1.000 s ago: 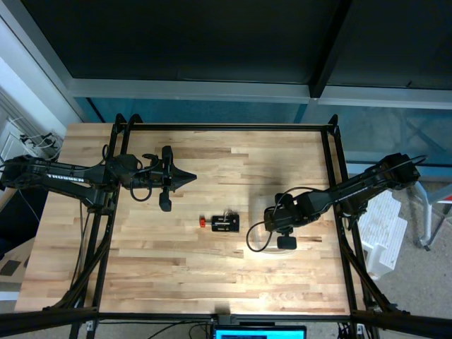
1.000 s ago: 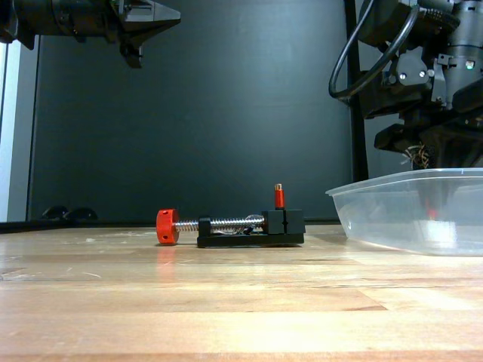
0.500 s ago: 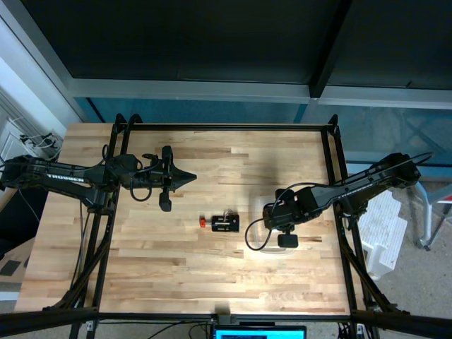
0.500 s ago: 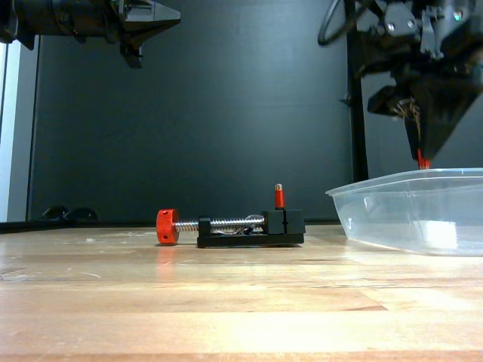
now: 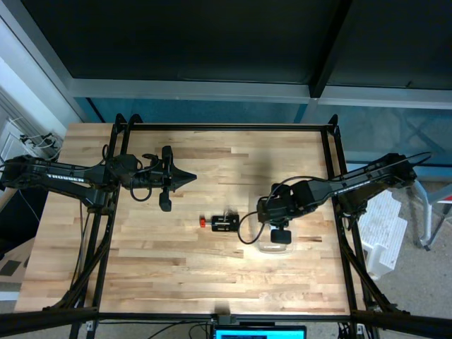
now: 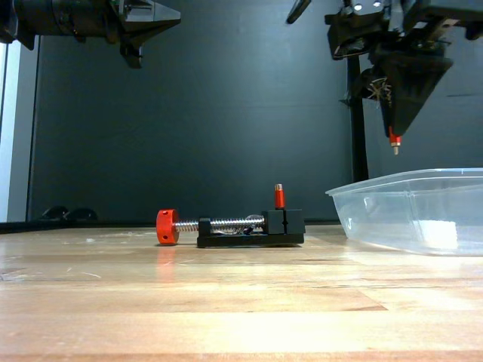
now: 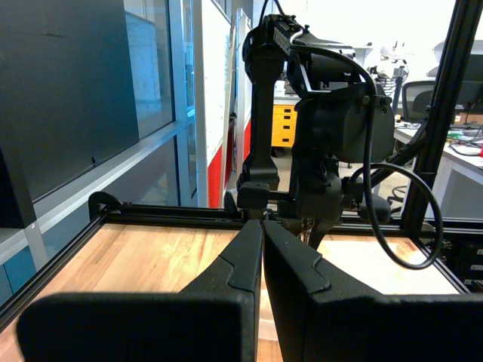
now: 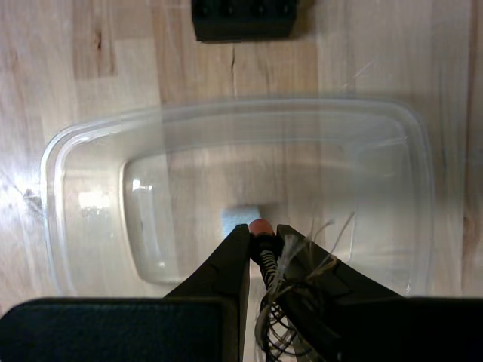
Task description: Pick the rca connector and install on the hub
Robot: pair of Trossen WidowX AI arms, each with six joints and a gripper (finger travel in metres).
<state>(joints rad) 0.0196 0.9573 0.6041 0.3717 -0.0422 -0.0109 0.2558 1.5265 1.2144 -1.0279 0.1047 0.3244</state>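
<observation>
My right claw [image 6: 393, 130]: clamped on the rca connector [image 6: 394, 142], which I see hanging tip-down above the clear tray [image 6: 377, 210]. Hub [image 6: 249, 226]: flat on the table [image 6: 226, 302], left of the tray and apart from it. My left claw [image 7: 263, 220]: fingers together, high over the table's left side.
</observation>
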